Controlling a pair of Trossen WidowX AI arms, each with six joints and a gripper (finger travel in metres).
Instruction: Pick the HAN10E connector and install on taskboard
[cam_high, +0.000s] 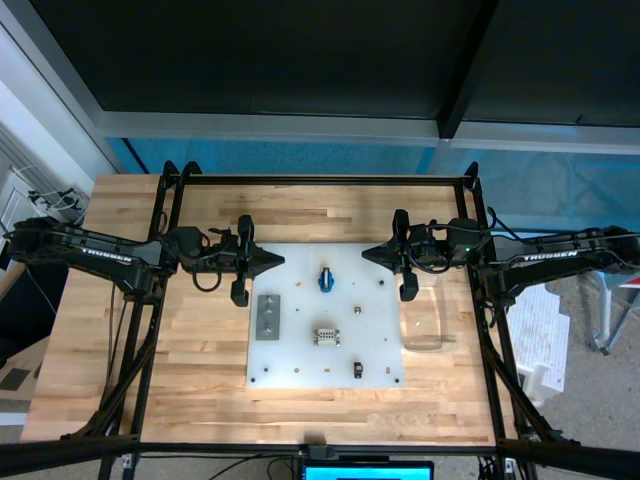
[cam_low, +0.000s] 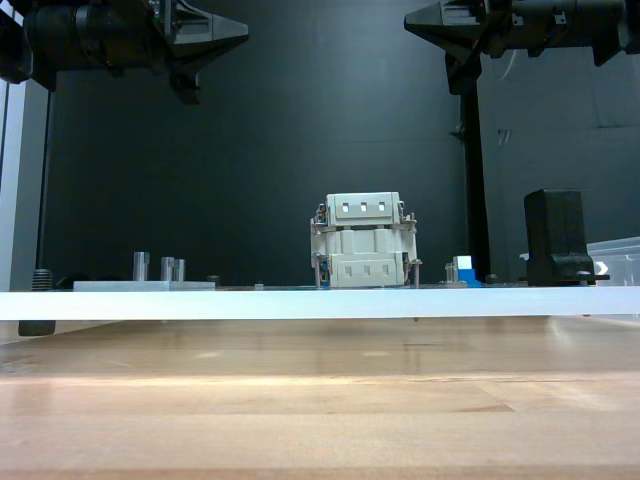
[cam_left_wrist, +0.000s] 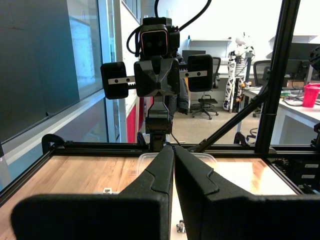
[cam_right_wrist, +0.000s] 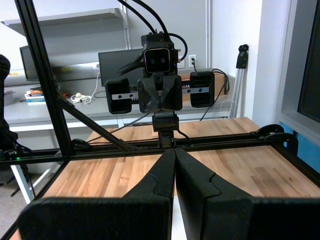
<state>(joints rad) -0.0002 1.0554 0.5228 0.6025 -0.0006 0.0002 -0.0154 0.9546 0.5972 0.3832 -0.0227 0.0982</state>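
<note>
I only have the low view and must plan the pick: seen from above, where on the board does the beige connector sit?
Observer: In the high view, the HAN10E connector sits on the taskboard, about mid-width and nearer the near edge, just right of the grey metal block.
Operator: Is anything held up top? I only see dark shapes there.
Observer: No. Its wrist view shows the left pincer shut tip to tip and empty. It hangs high above the board's far left part.
Operator: And the other one?
Observer: The right pincer is also shut and empty. It hangs above the board's far right part and points inward at the left one.
</note>
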